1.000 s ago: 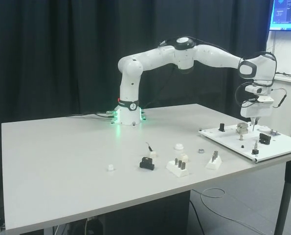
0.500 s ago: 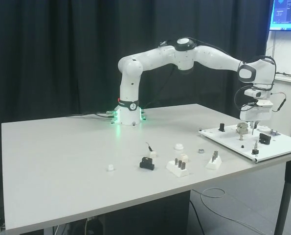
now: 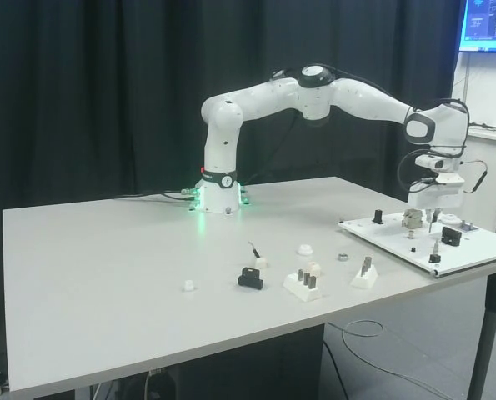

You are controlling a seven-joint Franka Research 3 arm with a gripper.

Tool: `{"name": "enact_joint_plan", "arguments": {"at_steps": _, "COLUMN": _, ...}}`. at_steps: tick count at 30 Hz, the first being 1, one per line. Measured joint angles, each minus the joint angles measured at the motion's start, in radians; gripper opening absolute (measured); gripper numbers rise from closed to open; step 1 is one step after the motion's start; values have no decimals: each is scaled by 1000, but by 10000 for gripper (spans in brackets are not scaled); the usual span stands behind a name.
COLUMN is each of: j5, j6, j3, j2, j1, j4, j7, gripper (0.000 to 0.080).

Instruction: Insert square peg 1.

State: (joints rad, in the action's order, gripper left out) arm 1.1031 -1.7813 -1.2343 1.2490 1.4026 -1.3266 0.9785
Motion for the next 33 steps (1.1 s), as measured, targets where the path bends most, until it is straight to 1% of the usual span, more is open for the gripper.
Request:
{"name": "enact_joint_plan", "arguments": {"at_steps": 17, "j5": -5, "j6": -21, "j3": 13, "j2": 0, "j1": -3, "j4": 0, "j7": 8, "gripper": 32}}
{"name": "enact_joint_plan", "arguments": {"at_steps": 33, "j5": -5, "j6": -27, "j3": 22, "j2": 0, "j1": -3, "j4": 0, "j7": 16, "gripper": 32}}
